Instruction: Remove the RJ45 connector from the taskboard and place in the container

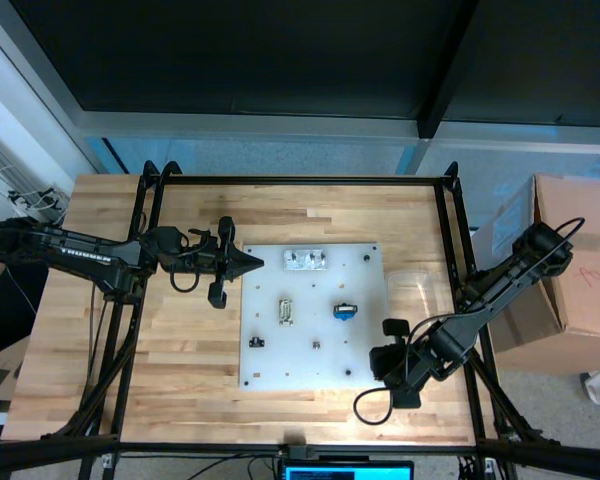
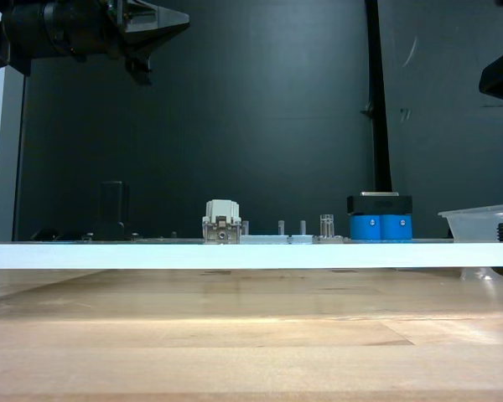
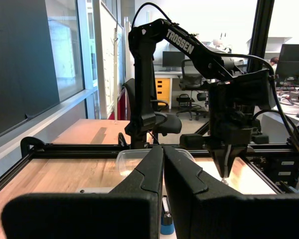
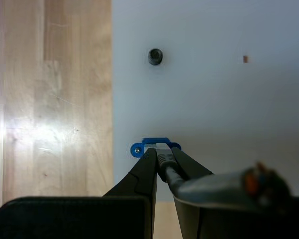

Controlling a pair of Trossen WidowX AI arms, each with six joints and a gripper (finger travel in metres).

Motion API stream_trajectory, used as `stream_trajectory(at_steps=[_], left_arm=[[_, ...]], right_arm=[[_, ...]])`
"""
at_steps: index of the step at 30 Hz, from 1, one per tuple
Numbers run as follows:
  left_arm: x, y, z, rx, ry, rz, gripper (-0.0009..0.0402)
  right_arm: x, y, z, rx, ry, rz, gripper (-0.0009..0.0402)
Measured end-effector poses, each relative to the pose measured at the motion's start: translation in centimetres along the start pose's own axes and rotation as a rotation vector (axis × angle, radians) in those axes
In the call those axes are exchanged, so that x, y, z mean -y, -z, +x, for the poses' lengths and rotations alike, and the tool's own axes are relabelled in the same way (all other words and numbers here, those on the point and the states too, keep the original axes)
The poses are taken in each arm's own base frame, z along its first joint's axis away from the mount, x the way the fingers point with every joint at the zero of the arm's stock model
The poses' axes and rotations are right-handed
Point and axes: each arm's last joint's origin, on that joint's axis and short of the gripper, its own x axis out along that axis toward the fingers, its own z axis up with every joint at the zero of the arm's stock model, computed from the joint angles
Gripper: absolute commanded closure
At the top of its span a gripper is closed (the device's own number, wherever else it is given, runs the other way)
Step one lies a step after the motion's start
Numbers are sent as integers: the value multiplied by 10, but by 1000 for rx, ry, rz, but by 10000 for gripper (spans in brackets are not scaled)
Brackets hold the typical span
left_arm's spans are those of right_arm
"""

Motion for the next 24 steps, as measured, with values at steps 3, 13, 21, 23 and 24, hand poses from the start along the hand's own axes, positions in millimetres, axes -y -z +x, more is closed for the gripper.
stream_trajectory(at_steps=[3, 13, 21, 23, 24], left_arm=[[0, 0, 0, 0, 0, 0, 393], [0, 0, 0, 0, 0, 0, 393], [0, 0, 0, 0, 0, 0, 393], [0, 0, 0, 0, 0, 0, 393], [0, 0, 0, 0, 0, 0, 393]], right_arm=[[2, 0, -6, 9, -9, 3, 393], [30, 4, -39, 17, 34, 48, 393], [69, 25, -54, -61, 123, 107, 393], [79, 32, -52, -66, 132, 128, 393], [84, 35, -51, -70, 132, 140, 393]])
